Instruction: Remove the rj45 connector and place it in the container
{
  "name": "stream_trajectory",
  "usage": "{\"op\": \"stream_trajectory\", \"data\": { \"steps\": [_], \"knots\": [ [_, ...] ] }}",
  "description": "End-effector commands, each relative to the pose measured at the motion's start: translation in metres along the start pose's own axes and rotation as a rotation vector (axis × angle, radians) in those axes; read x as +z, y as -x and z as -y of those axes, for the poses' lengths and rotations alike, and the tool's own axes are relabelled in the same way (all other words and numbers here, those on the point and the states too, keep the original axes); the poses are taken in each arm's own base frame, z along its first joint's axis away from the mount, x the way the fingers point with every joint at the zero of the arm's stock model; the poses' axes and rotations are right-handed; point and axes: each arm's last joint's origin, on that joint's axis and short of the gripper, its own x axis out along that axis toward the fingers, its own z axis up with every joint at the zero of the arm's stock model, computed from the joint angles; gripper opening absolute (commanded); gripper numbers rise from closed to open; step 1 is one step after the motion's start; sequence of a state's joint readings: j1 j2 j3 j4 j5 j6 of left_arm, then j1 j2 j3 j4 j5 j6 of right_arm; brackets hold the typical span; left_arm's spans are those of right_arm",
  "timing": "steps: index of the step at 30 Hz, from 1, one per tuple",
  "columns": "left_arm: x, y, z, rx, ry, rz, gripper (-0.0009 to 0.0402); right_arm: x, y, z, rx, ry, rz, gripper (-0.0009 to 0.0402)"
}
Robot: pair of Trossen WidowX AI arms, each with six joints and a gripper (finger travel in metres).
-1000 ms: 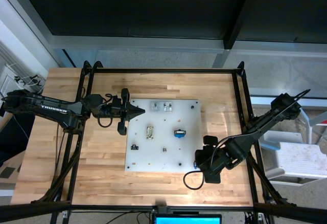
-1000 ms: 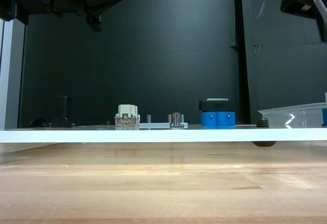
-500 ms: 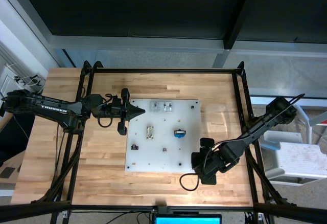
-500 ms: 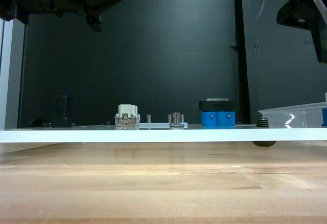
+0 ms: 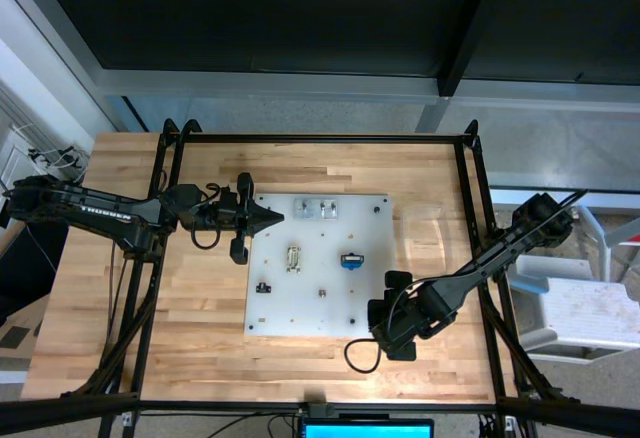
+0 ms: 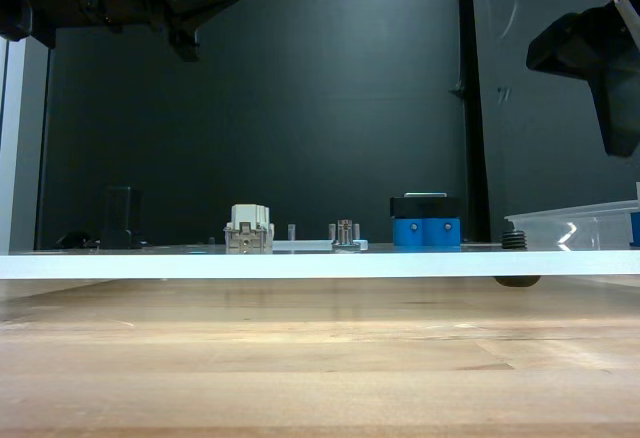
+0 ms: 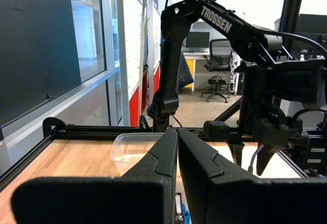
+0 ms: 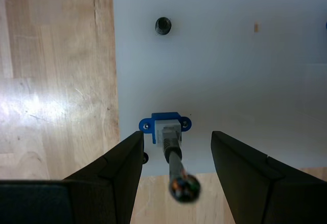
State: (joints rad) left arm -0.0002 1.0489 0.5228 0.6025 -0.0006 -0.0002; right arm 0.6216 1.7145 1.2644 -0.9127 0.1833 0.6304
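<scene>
The rj45 connector [image 8: 166, 130] sits plugged into a small blue mount [image 8: 153, 121] near the edge of the white board [image 8: 230, 70]. A short cable stub [image 8: 174, 157] runs out of it. My right gripper [image 8: 176, 136] is open, hovering above with one finger on each side of the connector and not touching it. In the high view the right gripper [image 5: 385, 311] is over the board's near right corner and hides the connector. The container [image 5: 429, 221], a see-through tub, rests on the table to the right of the board. My left gripper [image 5: 268, 218] is shut and held high over the board's left edge.
The board [image 5: 320, 298] carries a blue-and-black block [image 5: 350, 260], a white connector [image 5: 293, 258], a metal fitting [image 5: 316, 206] and a small black part [image 5: 263, 286]. A black screw [image 8: 162, 25] lies beyond the mount. Black frame rails [image 5: 470, 218] border the table.
The right gripper has moved left and nearer, from the table beside the board to over its near right corner, and it hangs lower in the low view. The left arm has not moved.
</scene>
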Motion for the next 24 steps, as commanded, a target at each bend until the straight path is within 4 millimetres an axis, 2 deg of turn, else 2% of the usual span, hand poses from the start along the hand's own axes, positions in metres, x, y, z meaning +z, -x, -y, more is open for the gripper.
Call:
{"op": "stream_trajectory", "data": {
  "steps": [1,11,24],
  "knots": [
    [-0.0001,-0.0001,0.0,0.0,0.0,0.0,0.0001,-0.0007,-0.0034,-0.0003,-0.006,0.005,-0.011,0.0183],
    [-0.0001,-0.0001,0.0,0.0,0.0,0.0,0.0001,-0.0021,-0.008,0.0017,-0.015,0.009,-0.02,0.0178],
    [0.0,0.0,-0.0001,0.0,0.0,0.0,0.0001,-0.0017,-0.0089,0.0018,-0.012,0.007,-0.016,0.0137]
  ]
}}
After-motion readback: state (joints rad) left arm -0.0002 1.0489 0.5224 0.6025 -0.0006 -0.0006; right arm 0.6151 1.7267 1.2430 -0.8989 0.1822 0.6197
